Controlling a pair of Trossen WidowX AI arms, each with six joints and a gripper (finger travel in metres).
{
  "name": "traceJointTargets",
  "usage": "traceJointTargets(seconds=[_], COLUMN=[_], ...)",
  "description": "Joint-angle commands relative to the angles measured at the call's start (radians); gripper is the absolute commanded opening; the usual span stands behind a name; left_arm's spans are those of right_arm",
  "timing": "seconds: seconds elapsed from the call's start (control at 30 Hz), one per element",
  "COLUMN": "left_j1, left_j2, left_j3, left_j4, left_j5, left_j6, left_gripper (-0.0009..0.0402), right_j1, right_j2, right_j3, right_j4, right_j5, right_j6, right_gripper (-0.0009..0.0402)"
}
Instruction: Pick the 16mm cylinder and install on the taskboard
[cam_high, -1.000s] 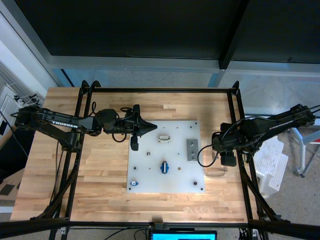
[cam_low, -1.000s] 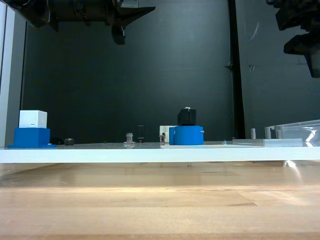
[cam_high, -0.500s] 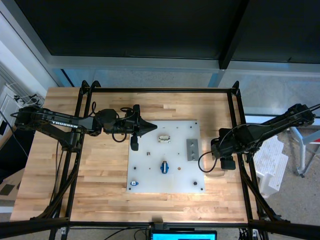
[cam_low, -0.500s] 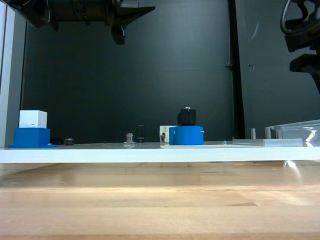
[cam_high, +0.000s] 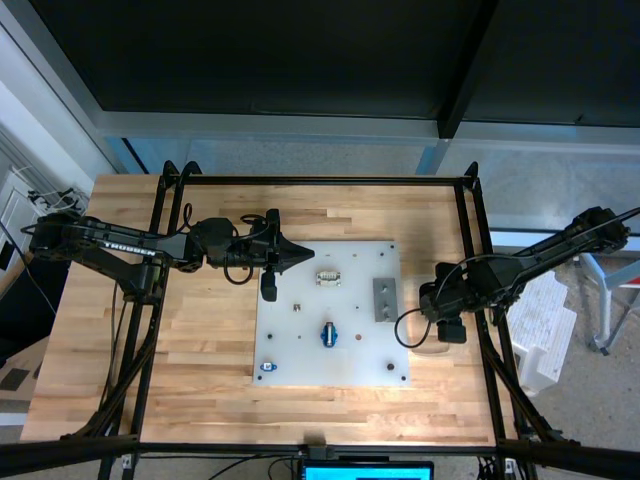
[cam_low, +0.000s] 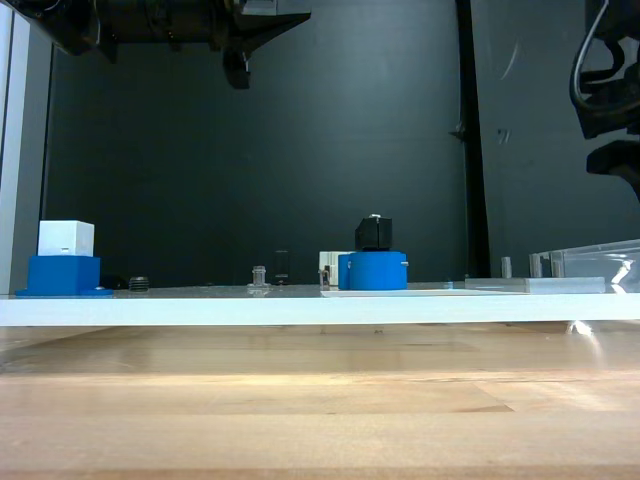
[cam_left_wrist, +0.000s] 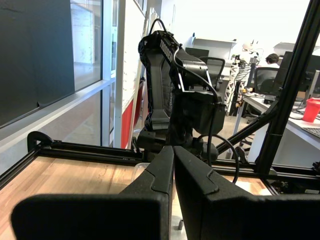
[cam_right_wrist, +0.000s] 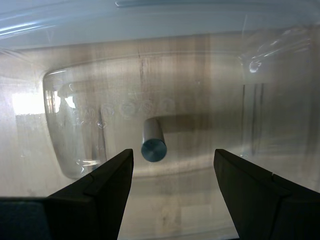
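In the right wrist view the 16mm cylinder (cam_right_wrist: 153, 140), a short silver-grey peg, lies on its side in the clear plastic tray (cam_right_wrist: 70, 130). My right gripper (cam_right_wrist: 172, 185) hangs open just above it, one finger on either side of the peg without touching it. From above, the right gripper (cam_high: 447, 327) sits over the tray just right of the white taskboard (cam_high: 300, 340). My left gripper (cam_high: 303, 254) stays high over the board's far left edge, shut with nothing in it.
The board carries a blue fitting (cam_high: 328, 335), a grey metal block (cam_high: 384, 298) and a beige connector (cam_high: 328, 277). A blue and white block (cam_low: 66, 262) stands at its near left corner. A black frame surrounds the table.
The right arm has come down towards the tray and shifted slightly nearer. The left arm has not moved.
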Motion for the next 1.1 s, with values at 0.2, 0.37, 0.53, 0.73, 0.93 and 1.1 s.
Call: traceJointTargets(seconds=[0.2,0.37,0.53,0.73,0.93,1.1], left_j1=[0.0,0.0,0.0,0.0,0.0,0.0], left_j2=[0.0,0.0,0.0,0.0,0.0,0.0], left_j3=[0.0,0.0,0.0,0.0,0.0,0.0], left_j4=[0.0,0.0,0.0,0.0,0.0,0.0], left_j5=[0.0,0.0,0.0,0.0,0.0,0.0], left_j6=[0.0,0.0,0.0,0.0,0.0,0.0], left_gripper=[0.0,0.0,0.0,0.0,0.0,0.0], right_j1=[0.014,0.015,0.018,0.024,0.029,0.031], right_j2=[0.003,0.005,0.005,0.005,0.005,0.005], right_j3=[-0.037,-0.066,-0.087,-0.107,-0.116,-0.116], right_j4=[0.056,0.099,0.124,0.145,0.155,0.157], right_j5=[0.0,-0.001,-0.004,-0.005,-0.005,-0.005], right_j6=[0.005,0.027,0.037,0.051,0.053,0.053], right_gripper=[0.0224,0.0224,0.0224,0.0224,0.0224,0.0211])
